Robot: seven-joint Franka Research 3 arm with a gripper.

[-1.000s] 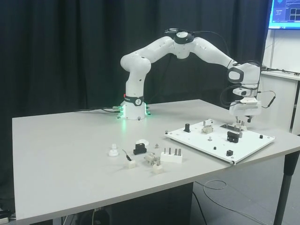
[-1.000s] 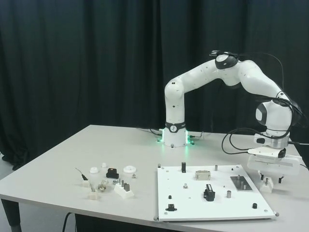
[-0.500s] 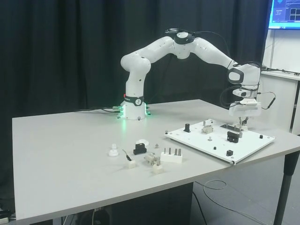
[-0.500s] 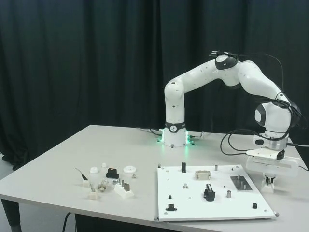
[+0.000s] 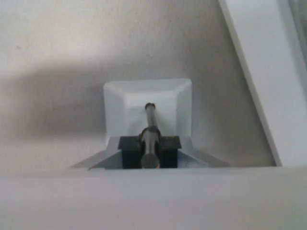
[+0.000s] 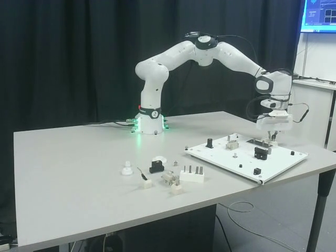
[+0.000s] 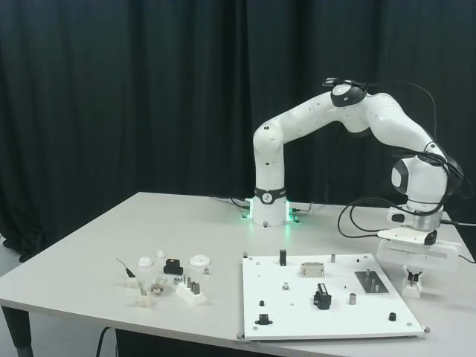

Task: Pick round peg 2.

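gripper (image 5: 149, 151) closed on peg (image 5: 150, 129) | peg lifted just above its white holder (image 5: 147, 103), clearing the socket | holder just beside board (image 7: 327, 301)

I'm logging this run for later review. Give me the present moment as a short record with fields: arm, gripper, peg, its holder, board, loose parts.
arm: white Franka, reaching past the far end of the board from the loose parts
gripper: gripper above the white holder, jaws shut on the peg
peg: round peg 2, thin grey rod, upper end held
holder: white holder on the grey table, beside the board
board: white board with small black and grey fixtures
loose parts: cluster of small parts on the table near the board's other end
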